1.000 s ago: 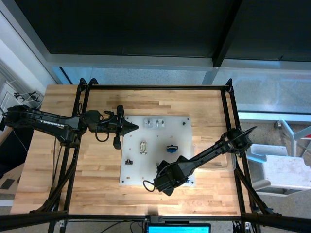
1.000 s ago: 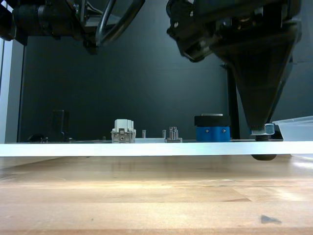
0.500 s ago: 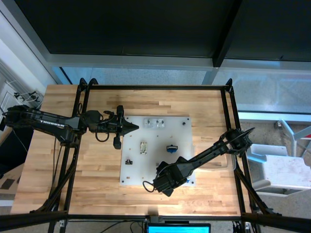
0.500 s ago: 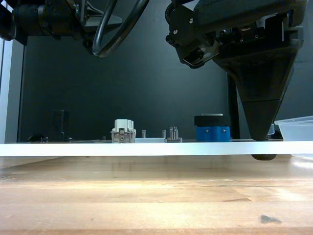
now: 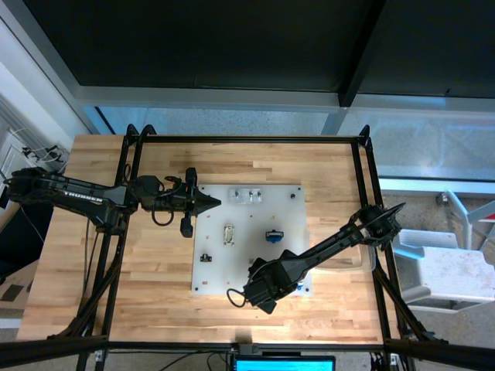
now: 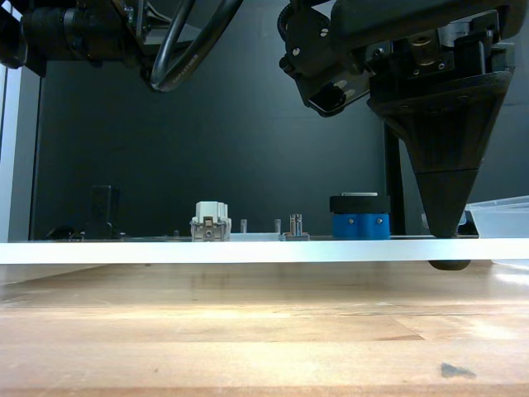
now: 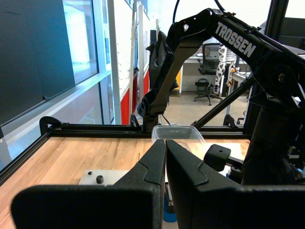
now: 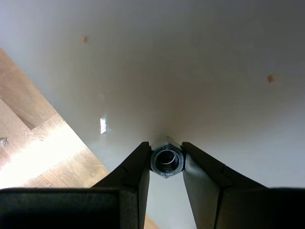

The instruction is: Unfasten the M12 fastener and place in the container

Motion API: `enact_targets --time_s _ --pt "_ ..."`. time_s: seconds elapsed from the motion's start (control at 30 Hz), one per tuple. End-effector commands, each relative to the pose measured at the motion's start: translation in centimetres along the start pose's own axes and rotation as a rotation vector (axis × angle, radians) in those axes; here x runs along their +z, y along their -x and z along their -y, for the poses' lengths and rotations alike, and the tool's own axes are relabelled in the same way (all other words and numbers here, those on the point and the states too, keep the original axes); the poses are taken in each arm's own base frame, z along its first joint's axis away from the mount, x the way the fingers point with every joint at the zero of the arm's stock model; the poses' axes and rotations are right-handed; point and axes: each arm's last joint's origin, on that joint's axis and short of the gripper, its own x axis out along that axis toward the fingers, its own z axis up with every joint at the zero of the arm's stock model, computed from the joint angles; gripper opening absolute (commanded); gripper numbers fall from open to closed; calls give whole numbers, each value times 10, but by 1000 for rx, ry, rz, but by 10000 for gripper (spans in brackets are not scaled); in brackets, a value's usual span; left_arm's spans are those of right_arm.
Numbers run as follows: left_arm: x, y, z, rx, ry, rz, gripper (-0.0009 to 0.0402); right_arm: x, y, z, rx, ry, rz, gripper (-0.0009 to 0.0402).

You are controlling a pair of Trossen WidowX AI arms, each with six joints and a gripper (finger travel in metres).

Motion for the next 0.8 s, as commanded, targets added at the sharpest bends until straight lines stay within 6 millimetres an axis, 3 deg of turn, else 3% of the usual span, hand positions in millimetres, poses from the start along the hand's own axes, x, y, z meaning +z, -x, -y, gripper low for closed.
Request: enact_targets --time_s 0.03,0.17,0.53,0.8 --pt "0 0 0 0 0 0 0 0 0 0 -1 37 -1 17" --pt "0 0 0 0 0 0 0 0 2 -1 6 158 3 -1" --pt "0 0 0 0 0 0 0 0 12 1 21 570 21 7" --pt "0 0 0 0 0 0 0 -2 33 7 48 658 54 7"
